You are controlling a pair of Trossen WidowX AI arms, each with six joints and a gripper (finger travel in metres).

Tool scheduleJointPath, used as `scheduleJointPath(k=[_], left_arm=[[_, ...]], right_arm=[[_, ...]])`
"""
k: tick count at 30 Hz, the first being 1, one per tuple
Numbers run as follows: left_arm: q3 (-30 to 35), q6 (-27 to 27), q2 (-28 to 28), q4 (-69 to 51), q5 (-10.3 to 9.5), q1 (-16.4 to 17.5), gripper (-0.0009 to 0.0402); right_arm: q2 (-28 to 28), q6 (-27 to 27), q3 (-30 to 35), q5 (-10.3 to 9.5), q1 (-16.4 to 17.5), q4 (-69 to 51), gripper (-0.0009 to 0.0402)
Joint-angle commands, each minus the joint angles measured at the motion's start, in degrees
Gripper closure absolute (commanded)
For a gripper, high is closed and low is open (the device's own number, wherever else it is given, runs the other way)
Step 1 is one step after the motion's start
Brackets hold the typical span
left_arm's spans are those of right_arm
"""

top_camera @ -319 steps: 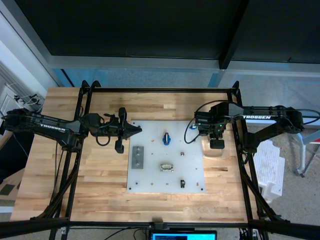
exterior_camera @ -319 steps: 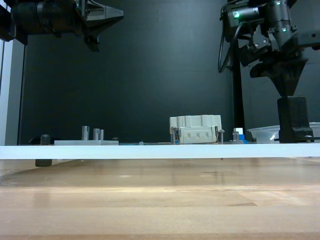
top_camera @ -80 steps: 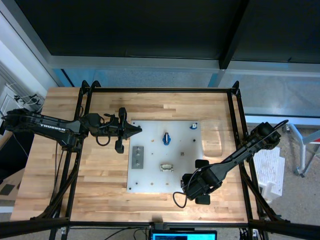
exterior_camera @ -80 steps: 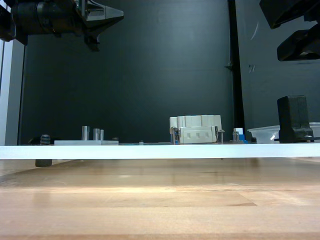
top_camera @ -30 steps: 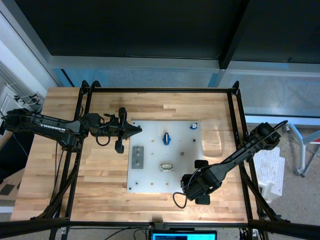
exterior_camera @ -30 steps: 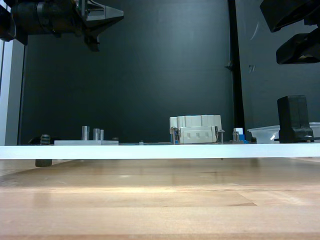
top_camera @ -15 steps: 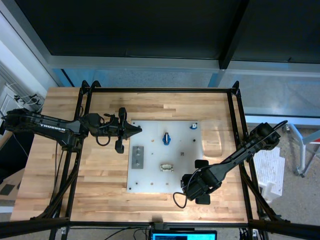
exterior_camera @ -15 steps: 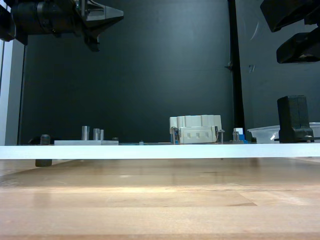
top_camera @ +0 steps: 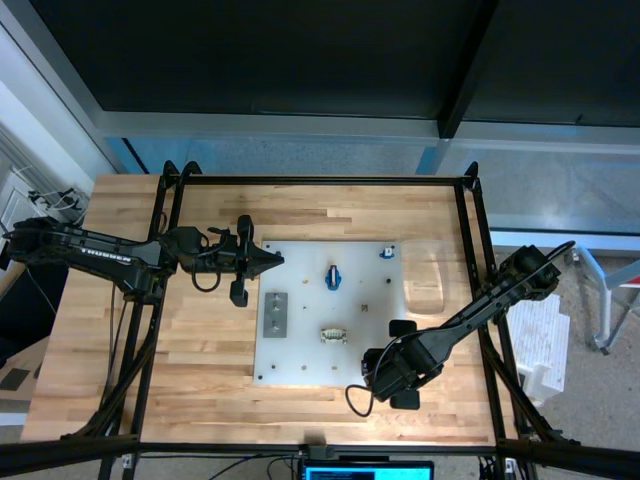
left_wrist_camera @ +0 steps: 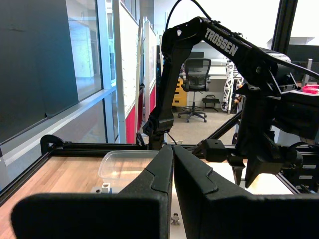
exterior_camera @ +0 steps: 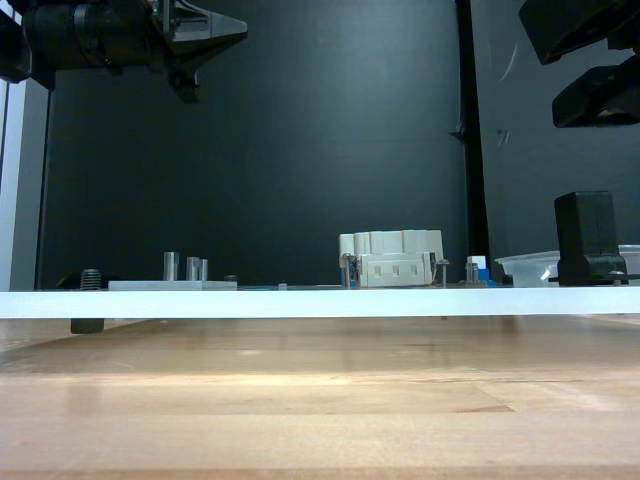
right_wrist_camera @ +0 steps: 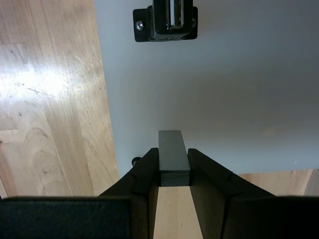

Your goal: Pick the 16mm bar and install on taskboard

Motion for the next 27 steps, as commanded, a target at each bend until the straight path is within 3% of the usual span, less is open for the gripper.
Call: scheduleJointPath(k=[1,27], left_arm=[[0.0,0.0,0.0,0.0,0.00,0.0,0.0393],[0.0,0.0,0.0,0.0,0.00,0.0,0.0393]], right_arm=[[0.0,0.0,-0.1,0.00,0.0,-0.3,0.0389],[0.9,0.1,-0.1,-0.63,0.0,0.7,0.0389]])
